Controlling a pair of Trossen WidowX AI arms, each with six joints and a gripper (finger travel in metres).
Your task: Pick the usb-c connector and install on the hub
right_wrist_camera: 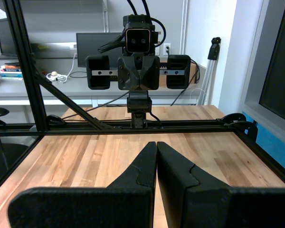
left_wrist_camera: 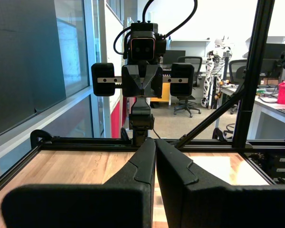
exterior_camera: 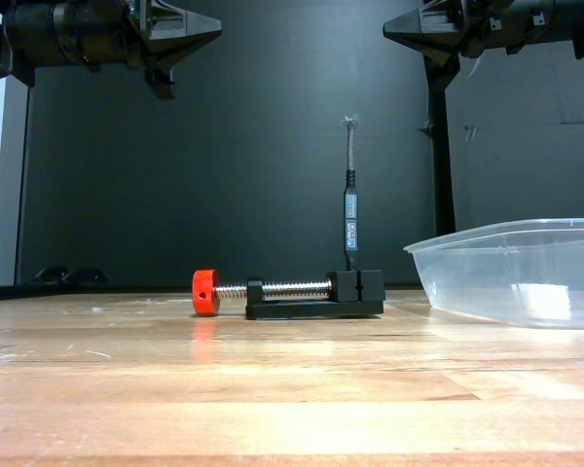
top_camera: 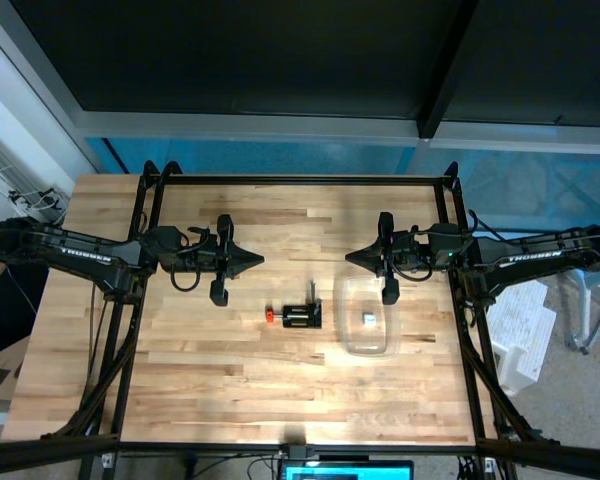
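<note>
We record the left gripper [left_wrist_camera: 155,142], jaws closed on nothing, held high over the left half of the table [top_camera: 230,380]; the right gripper [right_wrist_camera: 156,144], jaws closed and empty too, high over the right half; the connector [exterior_camera: 350,209] upright on the vise [exterior_camera: 316,292], held by neither gripper, cable [exterior_camera: 349,146] rising straight above it; red knob [exterior_camera: 205,292] at the vise's left end; clear tray [exterior_camera: 516,272] to its right.
</note>
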